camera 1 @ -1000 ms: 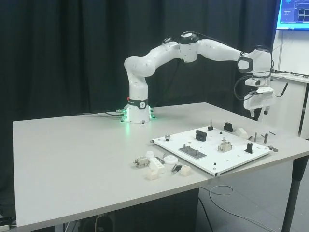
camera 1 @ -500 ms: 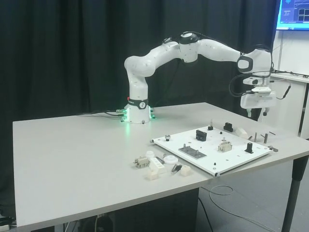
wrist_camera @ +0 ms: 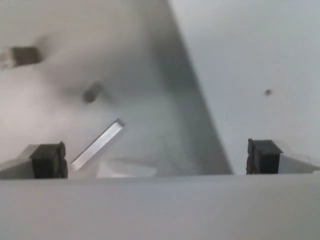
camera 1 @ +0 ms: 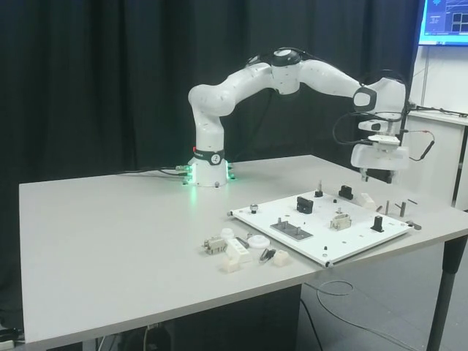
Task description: Remove bolt 4.
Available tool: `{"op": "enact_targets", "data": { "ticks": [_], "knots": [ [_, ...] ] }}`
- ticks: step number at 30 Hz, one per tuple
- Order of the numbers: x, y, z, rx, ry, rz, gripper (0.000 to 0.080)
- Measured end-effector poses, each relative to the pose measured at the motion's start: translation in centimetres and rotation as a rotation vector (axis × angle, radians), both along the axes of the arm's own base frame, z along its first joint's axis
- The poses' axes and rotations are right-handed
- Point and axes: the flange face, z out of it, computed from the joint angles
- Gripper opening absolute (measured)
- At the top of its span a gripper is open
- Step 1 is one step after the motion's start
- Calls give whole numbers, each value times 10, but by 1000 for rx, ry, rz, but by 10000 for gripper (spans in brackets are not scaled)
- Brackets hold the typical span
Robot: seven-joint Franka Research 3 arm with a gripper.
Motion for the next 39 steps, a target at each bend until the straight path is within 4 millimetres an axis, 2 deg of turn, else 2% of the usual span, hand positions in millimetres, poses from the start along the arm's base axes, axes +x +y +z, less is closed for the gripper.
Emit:
{"op": "enact_targets", "data": {
  "ticks": [21,39],
  "knots": [
    [10,-109,16,-23,-63,-347,800],
    [3,-207,37,-50,-133,-549,800]
  ]
}}
